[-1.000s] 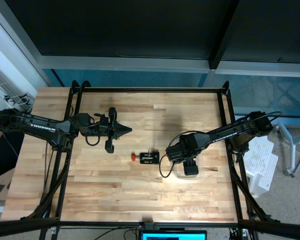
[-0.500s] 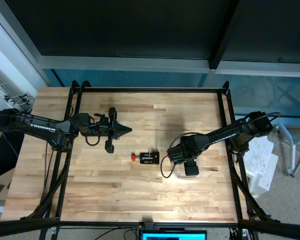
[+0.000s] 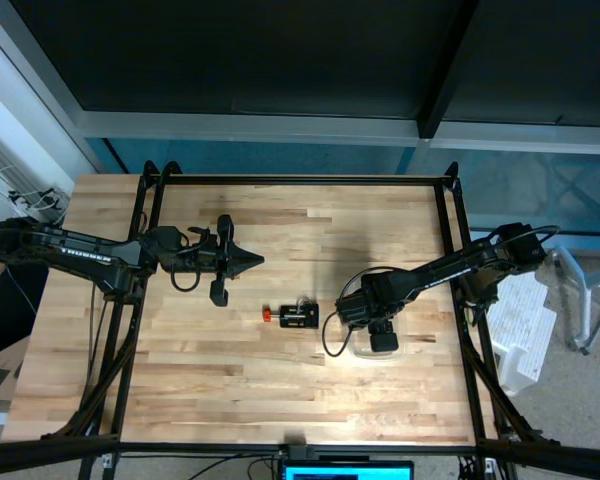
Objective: Pick the rca connector and install on the hub
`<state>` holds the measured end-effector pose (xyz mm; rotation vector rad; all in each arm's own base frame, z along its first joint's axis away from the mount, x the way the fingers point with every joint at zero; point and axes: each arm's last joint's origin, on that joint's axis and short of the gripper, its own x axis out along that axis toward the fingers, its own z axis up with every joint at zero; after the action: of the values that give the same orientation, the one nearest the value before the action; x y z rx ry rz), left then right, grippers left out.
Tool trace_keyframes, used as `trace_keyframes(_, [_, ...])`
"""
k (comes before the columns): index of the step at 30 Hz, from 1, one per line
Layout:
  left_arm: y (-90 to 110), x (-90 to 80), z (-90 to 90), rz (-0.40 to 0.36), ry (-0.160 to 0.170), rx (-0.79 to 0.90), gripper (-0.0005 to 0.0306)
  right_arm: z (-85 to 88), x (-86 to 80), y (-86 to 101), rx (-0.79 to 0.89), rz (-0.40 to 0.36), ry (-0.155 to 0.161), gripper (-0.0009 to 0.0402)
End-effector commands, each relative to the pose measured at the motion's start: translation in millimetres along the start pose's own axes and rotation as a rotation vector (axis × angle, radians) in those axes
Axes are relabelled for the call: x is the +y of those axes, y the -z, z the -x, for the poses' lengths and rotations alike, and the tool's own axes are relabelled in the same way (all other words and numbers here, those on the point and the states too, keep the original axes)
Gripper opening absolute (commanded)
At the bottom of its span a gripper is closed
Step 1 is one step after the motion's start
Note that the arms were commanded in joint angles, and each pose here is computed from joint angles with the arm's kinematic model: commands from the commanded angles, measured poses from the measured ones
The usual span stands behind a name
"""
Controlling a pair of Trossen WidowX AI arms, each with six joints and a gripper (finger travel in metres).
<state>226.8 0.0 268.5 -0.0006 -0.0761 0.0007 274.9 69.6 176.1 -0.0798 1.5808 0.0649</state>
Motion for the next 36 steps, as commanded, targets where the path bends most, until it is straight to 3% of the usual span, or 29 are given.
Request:
trace_keyframes(1, [0,0.0,-0.1,0.0,0.0,0.0,0.0,0.1,0.1,-0.1,-0.002,0.002,0.0,0.0115])
trace_keyframes(17, [0,0.1,-0.1,0.0,0.0,0.0,0.0,0.2,0.1,0.0,-0.001,0.002,0.0,0.0])
trace_keyframes(28, [0,0.0,-0.1,0.0,0.0,0.0,0.0,3.1,-0.1,0.5,-0.009,-0.002,-0.001,-0.0001])
trace_keyframes(36, [0,0.0,-0.1,0.0,0.0,0.0,0.0,26.9,-1.1,3.7,-0.063,-0.003,-0.01,0.0])
